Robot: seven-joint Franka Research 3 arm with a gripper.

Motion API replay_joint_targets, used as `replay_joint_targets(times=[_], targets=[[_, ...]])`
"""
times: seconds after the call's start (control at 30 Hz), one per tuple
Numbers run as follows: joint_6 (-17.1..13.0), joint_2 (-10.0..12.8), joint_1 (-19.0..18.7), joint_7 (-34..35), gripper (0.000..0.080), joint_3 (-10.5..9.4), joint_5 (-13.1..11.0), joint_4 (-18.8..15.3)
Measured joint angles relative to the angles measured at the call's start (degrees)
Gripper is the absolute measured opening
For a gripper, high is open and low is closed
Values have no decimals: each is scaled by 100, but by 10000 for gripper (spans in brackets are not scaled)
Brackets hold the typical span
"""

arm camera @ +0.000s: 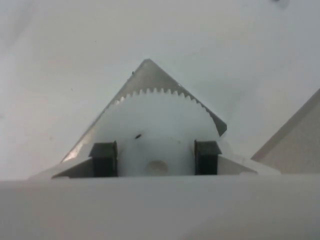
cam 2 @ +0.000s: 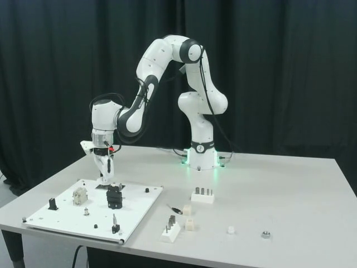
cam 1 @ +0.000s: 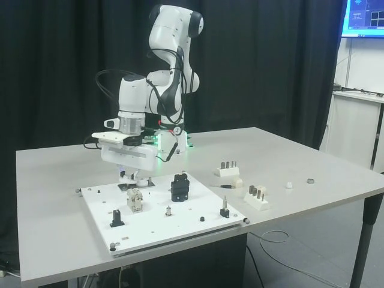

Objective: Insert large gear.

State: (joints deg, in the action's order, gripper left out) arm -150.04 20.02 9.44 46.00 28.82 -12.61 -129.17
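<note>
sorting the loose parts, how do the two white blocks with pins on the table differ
The far pin block lies closer to the robot base; the near pin block sits by the table's front edge, clear of the white board. In the first room view the far one faces the camera broadside, the near one is angled. Both are white and hold upright grey pins.

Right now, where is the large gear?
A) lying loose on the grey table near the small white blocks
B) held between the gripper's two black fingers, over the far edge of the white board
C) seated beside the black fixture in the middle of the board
B: in the wrist view the white large gear sits between the black fingers of the gripper, which hangs over the white board.
</note>
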Motion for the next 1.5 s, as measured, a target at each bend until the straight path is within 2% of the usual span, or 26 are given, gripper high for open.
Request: replay_joint_targets(times=[0.27, 0.67, 1.5], targets=[[-40, 1, -1, -28, 330, 0, 0, 6], [-252, 85, -1, -30, 330, 0, -70, 36], [-174, 111, -1, -31, 330, 0, -108, 79]])
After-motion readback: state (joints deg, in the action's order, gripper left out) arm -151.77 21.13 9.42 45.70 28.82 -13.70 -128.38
